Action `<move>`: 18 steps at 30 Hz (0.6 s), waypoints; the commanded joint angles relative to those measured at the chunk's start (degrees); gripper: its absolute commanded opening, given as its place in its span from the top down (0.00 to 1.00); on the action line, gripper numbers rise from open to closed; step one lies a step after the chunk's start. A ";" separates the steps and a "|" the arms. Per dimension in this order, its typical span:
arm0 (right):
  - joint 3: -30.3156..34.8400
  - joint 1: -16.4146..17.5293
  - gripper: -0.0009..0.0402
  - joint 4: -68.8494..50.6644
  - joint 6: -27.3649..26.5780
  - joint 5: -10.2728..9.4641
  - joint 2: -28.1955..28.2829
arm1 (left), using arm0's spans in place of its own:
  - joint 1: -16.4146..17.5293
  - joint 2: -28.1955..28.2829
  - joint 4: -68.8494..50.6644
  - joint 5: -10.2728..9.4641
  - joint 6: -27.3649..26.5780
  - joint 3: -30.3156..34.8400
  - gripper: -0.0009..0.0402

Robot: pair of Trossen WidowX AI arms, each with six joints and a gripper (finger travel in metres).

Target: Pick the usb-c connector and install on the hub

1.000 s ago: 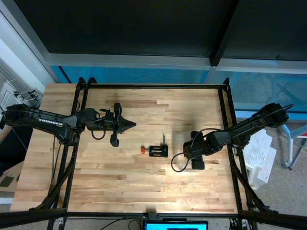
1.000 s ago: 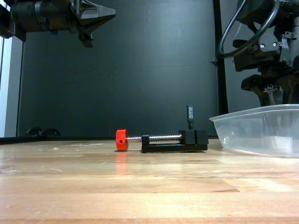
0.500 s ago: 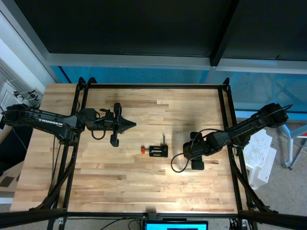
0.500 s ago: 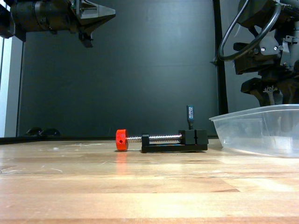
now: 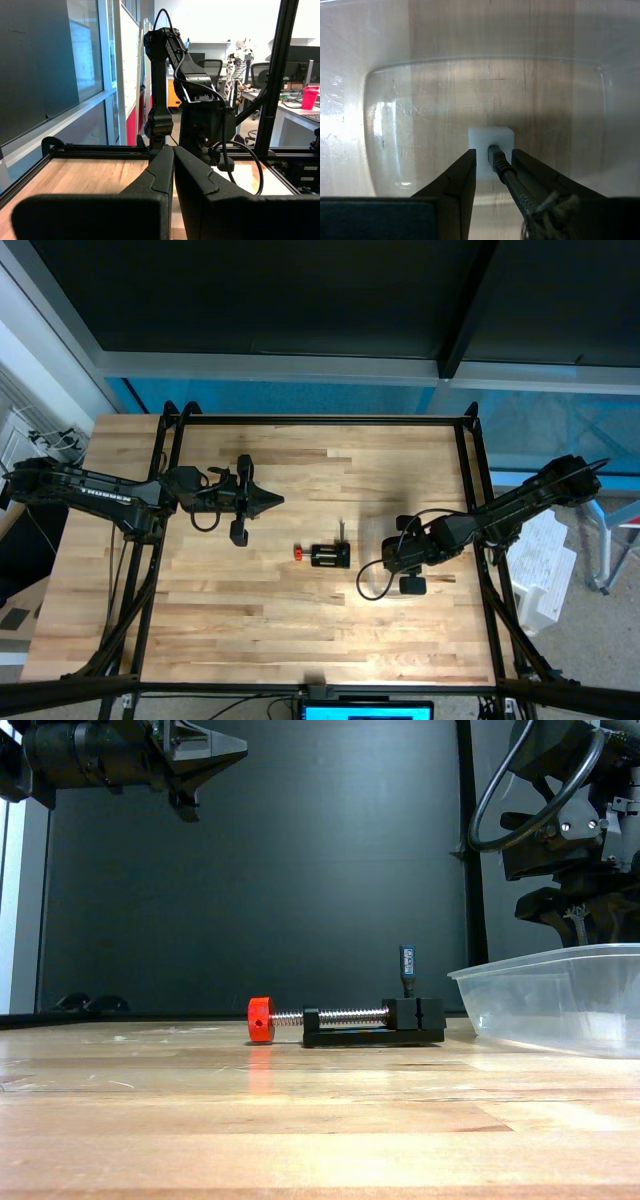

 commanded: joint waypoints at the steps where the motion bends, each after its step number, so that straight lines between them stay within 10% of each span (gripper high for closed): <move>1: 0.02 0.00 0.81 0.00 0.02 0.04 -0.04 | 0.00 0.02 0.00 0.00 0.00 0.00 0.98; 18: 0.02 0.00 0.98 -0.04 0.02 0.00 -0.04 | 0.02 0.02 0.00 0.00 0.00 0.00 0.98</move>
